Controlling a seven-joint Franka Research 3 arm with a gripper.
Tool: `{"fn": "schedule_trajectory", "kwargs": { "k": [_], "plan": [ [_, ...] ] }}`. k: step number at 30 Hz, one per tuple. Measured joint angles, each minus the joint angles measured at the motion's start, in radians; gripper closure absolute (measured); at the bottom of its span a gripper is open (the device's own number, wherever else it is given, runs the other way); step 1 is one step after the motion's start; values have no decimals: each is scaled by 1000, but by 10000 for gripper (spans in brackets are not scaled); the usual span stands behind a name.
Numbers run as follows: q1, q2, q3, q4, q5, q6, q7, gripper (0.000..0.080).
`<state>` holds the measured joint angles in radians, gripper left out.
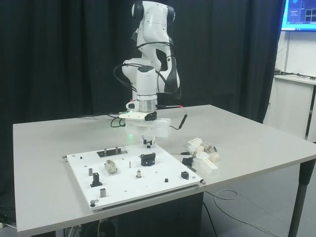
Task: Remove bolt 4.
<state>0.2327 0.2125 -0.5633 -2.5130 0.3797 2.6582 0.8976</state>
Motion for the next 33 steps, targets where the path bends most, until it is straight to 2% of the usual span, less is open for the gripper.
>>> {"fn": "schedule_trajectory", "kwargs": {
  "k": [15, 33],
  "plan": [
    [3, 1, 0, 2, -24, -1, -220, 578],
    [12, 3, 0, 5, -93, -4, -427, 578]
  ]
}}
